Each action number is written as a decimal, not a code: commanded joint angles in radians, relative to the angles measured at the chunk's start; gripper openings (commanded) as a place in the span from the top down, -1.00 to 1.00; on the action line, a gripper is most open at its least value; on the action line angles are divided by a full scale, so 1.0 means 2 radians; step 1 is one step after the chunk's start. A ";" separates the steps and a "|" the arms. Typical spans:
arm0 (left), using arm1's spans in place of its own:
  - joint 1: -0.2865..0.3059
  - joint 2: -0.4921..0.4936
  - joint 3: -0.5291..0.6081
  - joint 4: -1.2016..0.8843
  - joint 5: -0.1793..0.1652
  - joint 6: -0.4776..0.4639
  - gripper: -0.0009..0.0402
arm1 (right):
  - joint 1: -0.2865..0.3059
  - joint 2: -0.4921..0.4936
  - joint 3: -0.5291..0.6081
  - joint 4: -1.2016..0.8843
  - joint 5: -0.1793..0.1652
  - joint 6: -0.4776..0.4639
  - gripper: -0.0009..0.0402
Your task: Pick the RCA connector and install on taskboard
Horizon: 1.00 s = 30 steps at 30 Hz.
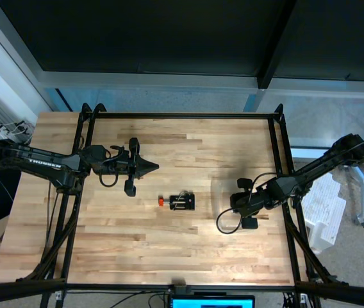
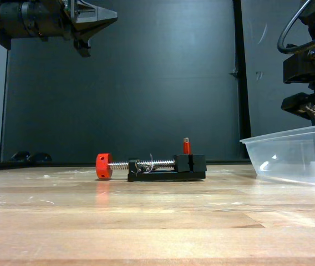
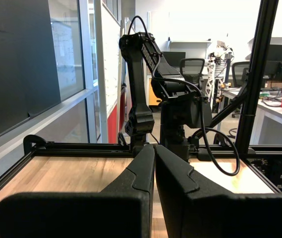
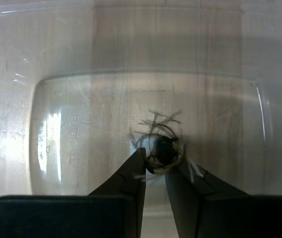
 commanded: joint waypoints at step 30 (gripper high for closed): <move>0.000 0.000 0.000 0.000 0.000 0.000 0.96 | 0.000 -0.051 0.045 -0.080 0.001 0.000 0.96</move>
